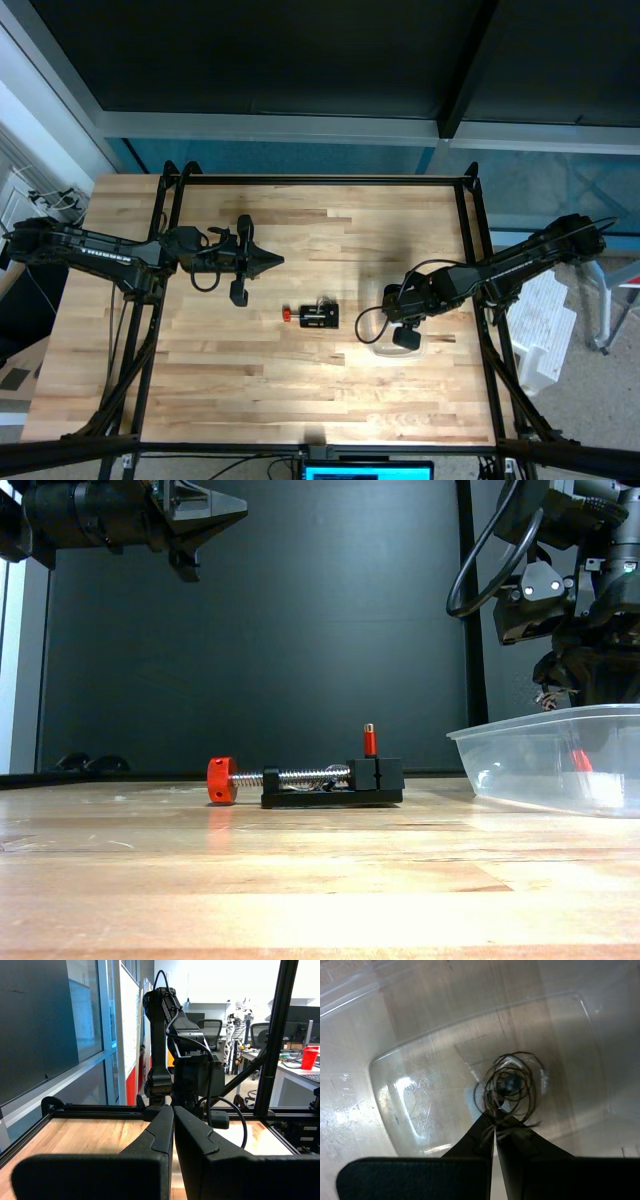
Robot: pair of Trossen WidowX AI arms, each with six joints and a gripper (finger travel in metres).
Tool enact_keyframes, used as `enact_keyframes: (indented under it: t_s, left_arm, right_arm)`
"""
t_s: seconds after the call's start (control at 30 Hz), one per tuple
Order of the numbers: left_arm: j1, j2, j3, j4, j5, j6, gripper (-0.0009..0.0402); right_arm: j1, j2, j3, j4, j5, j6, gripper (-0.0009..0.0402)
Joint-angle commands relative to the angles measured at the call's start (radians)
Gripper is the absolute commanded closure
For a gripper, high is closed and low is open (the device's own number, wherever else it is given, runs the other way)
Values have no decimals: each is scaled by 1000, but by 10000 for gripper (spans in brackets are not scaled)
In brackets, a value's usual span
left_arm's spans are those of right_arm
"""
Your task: Pick the rca connector and install on the hub
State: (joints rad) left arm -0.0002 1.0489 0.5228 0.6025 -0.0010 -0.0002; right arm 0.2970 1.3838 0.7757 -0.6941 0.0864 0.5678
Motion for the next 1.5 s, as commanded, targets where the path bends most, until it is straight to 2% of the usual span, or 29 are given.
enact_keyframes:
  t_s: [0.03, 0.5, 0.63, 0.8, 1.27, 1.5]
  left_arm:
    - [0, 0, 0, 0, 0, 0, 393]
    - [0, 0, 0, 0, 0, 0, 393]
    - [0, 0, 0, 0, 0, 0, 393]
    - [0, 0, 0, 0, 0, 0, 393]
    - [0, 0, 0, 0, 0, 0, 393]
    - [0, 0, 0, 0, 0, 0, 393]
  right_arm:
    - [0, 0, 1, 0, 0, 0, 394]
    - [0, 0, 43, -59, -10, 0, 393]
    - [0, 0, 82, -115, -53, 1, 393]
    - [-3, 7, 130, -187, -55, -7, 391]
    - [-16, 19, 146, -220, -62, -28, 304]
    - [-53, 103, 240, -311, -63, -109, 260]
